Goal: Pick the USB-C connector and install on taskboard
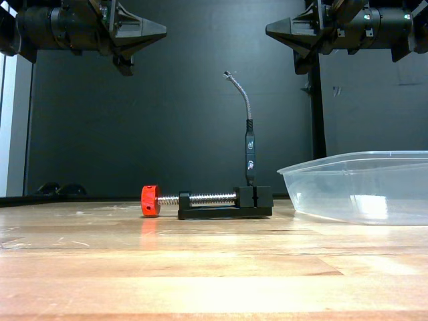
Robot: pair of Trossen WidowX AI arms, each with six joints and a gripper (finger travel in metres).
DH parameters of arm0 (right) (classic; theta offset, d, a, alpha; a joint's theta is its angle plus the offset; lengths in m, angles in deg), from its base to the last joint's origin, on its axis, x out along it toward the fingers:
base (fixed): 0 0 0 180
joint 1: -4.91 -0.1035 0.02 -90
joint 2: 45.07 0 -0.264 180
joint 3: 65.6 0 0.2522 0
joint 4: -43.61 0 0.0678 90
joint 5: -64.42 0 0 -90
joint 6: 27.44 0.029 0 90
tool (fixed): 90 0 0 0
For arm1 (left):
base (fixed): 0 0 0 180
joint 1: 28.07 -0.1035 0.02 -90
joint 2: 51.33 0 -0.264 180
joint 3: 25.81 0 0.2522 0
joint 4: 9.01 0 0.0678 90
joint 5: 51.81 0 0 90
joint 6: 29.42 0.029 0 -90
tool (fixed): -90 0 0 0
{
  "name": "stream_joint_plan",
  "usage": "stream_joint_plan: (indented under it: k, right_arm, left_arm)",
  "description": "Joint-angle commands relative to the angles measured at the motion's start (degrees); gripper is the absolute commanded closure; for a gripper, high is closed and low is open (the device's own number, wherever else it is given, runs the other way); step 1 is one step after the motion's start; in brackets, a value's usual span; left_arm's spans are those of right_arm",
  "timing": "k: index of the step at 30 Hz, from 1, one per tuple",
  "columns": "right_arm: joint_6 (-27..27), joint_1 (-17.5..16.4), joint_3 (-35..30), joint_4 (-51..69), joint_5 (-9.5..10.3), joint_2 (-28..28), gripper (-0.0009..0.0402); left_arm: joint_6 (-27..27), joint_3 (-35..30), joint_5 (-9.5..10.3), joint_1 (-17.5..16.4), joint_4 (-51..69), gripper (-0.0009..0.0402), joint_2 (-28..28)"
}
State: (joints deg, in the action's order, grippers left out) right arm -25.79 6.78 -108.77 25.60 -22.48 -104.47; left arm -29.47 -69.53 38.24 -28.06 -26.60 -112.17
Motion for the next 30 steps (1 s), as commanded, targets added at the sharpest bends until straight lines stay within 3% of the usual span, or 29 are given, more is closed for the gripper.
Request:
stream_joint_plan:
  k: [1, 30]
  right_arm:
    - [0.0, 0.0, -0.02, -0.04, -0.04, -0.04, 0.0393]
    - [-0.02, 0.0, 0.0, 2.03, -0.04, -0.07, 0.0393]
  left_arm:
    - [0.02, 0.0, -0.02, 0.0, -0.02, 0.0393, -0.02]
    - [0.02, 0.0, -0.02, 0.0, 0.0, 0.0393, -0.02]
